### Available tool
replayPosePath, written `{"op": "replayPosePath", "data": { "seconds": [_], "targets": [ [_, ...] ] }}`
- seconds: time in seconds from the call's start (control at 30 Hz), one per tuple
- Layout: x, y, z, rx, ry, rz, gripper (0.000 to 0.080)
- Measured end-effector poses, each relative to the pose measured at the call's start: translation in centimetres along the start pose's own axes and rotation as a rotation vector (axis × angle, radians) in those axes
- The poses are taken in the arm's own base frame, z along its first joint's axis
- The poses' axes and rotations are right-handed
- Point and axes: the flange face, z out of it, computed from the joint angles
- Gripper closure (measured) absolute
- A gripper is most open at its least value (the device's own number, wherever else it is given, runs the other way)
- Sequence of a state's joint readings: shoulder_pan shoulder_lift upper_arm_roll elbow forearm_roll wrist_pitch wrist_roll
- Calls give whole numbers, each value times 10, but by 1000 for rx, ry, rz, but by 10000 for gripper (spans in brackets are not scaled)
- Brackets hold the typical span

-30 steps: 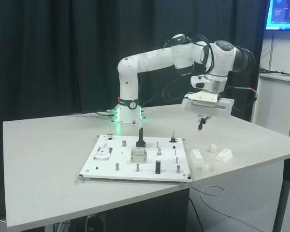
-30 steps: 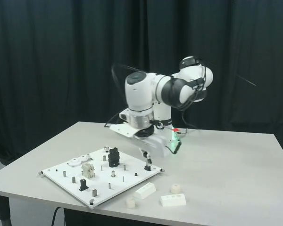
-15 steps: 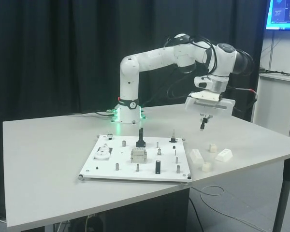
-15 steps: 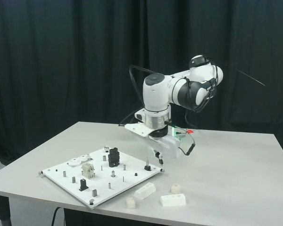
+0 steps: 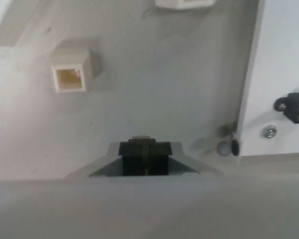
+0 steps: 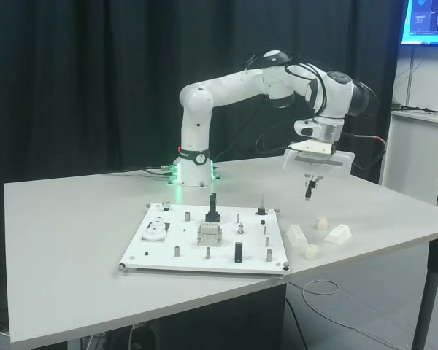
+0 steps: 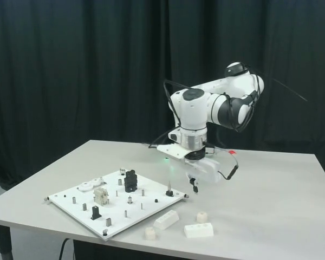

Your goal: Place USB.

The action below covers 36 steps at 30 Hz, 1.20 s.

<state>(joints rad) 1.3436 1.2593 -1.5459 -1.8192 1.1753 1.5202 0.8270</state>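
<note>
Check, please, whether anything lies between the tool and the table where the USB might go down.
Nothing visible does: the wrist view shows bare grey table beneath the tool. The small white block and the white board corner lie off to either side.

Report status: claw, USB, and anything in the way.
Claw shut on USB plug, above bare table. Off the white board, near small white blocks. Nothing in the way.

Black curtain [image 7: 70, 65] behind, grey table [image 6: 66, 219], white cabinet [image 6: 416, 153], lit screen [image 6: 428, 22] at the side
</note>
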Motion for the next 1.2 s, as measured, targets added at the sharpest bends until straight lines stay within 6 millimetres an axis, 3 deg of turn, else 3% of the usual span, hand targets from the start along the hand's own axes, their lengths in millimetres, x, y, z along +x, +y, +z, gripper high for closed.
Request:
{"op": "replayPosePath", "data": {
  "seconds": [1.2],
  "targets": [
    [-48,29,39,96,52,-16,776]
  ]
}}
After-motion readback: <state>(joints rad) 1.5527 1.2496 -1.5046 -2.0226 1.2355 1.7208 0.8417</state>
